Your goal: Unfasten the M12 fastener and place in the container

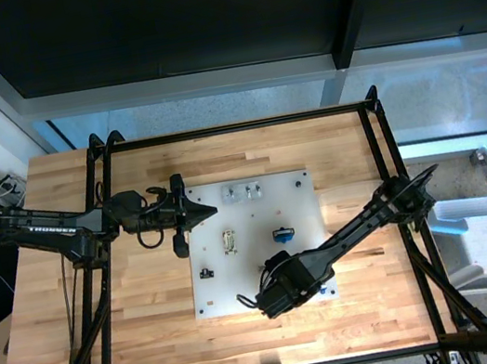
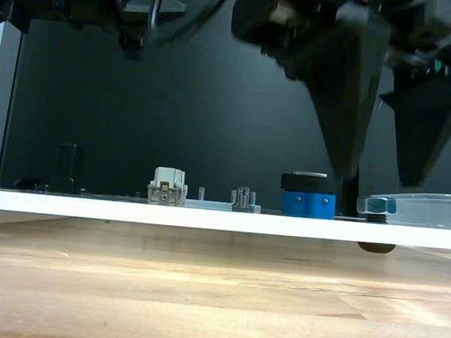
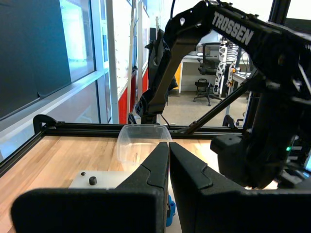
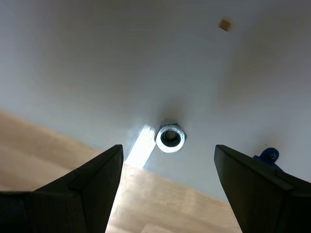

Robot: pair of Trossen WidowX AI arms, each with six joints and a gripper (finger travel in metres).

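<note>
At the near right edge of the white board (image 2: 165, 213), my right gripper (image 2: 376, 177) hangs low with its tips pointing down. From above, the gripper's own body covers that spot, so the high view gives me no sight of the nut. The low view does: the small silver nut (image 2: 379, 205) sits on top of the ribs of its black stud (image 2: 377, 219), just above the board's surface, with the clear tray (image 2: 437, 207) standing behind it. From that level angle the nut could pass for lying in the tray. The right wrist view settles it for me: there the nut stands on bare white board close to the board's edge, with the wooden table (image 4: 58, 145) just beyond. So it is on its stud and outside the tray.

The right gripper's fingers (image 4: 92, 179) are spread wide, one to each side of the nut, which lies about midway between them. In the low view both tips end above the nut and neither touches it.

My left gripper (image 3: 168, 148) is held up over the board's far left edge. Its fingers are pressed together on nothing, and its camera looks across the board toward the tray and the right arm
</note>
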